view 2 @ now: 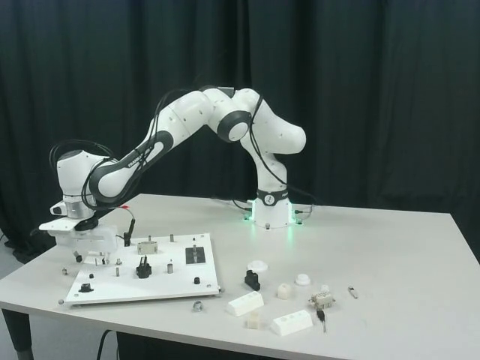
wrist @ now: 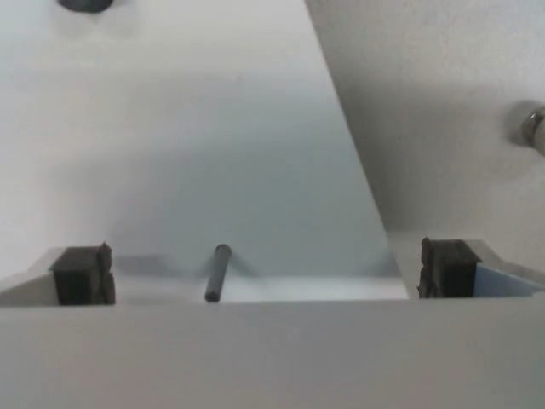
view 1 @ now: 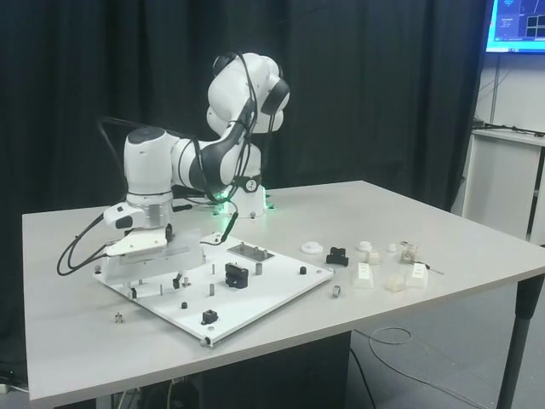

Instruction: Remove round peg 1.

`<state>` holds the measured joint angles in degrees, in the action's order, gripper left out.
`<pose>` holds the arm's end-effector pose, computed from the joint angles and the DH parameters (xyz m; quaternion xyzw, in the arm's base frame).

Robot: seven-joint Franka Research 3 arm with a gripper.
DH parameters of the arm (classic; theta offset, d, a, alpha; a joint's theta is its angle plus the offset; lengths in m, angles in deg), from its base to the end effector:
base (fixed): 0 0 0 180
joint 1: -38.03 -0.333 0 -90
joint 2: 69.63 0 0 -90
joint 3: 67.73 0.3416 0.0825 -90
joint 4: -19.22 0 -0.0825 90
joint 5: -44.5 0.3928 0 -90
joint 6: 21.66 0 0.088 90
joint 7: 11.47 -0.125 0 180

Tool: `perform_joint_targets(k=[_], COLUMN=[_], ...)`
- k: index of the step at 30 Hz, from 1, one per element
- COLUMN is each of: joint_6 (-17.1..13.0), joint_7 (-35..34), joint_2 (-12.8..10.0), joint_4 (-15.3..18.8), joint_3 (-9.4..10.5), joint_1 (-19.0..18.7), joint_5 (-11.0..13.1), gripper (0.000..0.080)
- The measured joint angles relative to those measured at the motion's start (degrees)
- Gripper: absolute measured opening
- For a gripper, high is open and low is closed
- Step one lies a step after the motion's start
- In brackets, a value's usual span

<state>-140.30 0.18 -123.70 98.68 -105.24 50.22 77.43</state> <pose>0.5816 -0.4689 0.2025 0.9268 -0.3742 -0.0318 0.0007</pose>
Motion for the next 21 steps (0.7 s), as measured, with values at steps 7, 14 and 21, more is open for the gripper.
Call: perform_joint_targets(k=[7,14,21], joint_6=[-1.94,-4.06,-6.55], joint_7=[0.00,0.00,-0.39], joint_2=[1.72,3.17,4.05], joint_4=[2.96,5.61,7.57], joint_3=[0.00,0.07,0.29], joint_1=[-0.93,-1.74,-2.26], joint_5=[-0.32,-0.35,-0.29], gripper=[0.0800,0.0800,0.0674])
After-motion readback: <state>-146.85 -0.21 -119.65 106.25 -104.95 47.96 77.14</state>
